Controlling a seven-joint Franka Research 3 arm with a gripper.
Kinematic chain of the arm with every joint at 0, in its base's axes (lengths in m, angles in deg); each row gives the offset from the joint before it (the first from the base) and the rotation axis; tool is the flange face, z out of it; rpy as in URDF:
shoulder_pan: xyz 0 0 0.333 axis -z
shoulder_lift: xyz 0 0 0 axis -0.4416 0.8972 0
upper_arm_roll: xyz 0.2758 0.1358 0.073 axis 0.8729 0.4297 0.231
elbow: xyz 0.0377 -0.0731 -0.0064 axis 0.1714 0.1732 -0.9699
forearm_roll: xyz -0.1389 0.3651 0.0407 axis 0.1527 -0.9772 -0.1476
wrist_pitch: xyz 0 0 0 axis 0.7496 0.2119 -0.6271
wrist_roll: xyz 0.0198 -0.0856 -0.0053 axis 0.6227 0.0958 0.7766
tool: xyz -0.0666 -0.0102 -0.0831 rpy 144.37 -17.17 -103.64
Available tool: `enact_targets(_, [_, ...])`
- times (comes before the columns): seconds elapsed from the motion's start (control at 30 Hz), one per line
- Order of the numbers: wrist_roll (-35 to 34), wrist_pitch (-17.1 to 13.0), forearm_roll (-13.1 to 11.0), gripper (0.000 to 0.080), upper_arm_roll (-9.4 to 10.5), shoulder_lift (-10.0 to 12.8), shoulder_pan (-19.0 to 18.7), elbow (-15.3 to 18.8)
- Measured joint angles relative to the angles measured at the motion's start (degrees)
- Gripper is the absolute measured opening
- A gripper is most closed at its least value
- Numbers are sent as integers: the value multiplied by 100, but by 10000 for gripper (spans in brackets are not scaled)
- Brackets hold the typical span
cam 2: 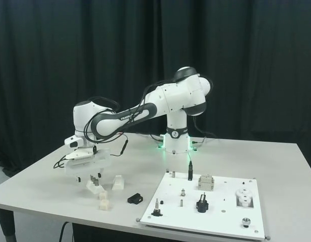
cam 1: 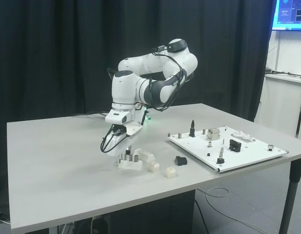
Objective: Pick round peg 2.
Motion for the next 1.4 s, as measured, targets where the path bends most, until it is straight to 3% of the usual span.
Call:
enact_targets(0.87, [84,-194,-187,800,16,0,-226,274])
enact_targets(0.9, [81,-204,-187,685,16,0,-228,282])
enact_targets(1.1, [67,-255,-200,685,16,-1,-255,345])
enact_targets(1.13, [66,-256,-206,523,16,-1,-260,354])
enact_targets(1.27, [61,-257,-225,523,16,-1,-280,381])
enact_targets(1.3, [54,-257,-229,341,16,-1,-283,384])
enact_targets(1.4, [25,-257,-237,341,16,-1,-294,392])
